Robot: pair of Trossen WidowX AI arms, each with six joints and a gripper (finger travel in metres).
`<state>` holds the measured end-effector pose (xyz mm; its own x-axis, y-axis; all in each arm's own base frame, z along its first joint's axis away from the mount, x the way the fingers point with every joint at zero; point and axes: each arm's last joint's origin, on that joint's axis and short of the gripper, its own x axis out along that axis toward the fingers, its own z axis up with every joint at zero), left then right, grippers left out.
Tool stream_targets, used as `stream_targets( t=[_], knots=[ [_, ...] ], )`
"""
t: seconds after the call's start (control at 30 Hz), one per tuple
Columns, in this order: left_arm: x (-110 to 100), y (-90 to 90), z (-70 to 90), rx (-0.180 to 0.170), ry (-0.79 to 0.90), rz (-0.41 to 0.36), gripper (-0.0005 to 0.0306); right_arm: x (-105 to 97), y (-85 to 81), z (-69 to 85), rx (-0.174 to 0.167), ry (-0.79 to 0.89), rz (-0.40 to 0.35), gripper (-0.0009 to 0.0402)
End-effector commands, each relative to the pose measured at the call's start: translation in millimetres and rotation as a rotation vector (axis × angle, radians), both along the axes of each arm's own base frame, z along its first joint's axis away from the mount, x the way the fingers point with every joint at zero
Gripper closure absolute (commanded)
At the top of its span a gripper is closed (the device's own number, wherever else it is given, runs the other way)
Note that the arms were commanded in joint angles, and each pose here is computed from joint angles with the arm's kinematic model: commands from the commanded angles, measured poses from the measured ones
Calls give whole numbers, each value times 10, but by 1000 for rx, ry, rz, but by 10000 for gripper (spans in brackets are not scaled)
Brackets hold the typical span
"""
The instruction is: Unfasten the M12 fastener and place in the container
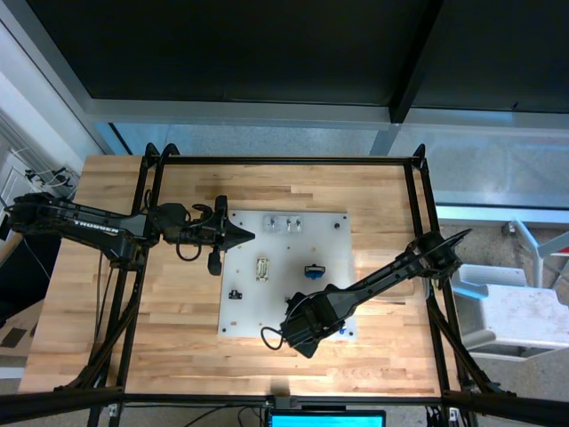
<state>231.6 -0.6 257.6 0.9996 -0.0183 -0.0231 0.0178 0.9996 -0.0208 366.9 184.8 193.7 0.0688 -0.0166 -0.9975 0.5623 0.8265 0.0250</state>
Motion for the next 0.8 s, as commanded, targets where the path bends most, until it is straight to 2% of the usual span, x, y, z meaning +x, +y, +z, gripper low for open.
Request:
stream_targets(
  t=[0.03,0.3,0.8],
  knots=[
    [1,1,-2,0,2,0,300,26,18,-81,14,16,11,146],
    [1,0,-2,0,2,0,300,37,1,-88,12,12,19,150],
    [1,1,-2,0,2,0,300,50,-31,-163,22,3,15,232]
  ],
)
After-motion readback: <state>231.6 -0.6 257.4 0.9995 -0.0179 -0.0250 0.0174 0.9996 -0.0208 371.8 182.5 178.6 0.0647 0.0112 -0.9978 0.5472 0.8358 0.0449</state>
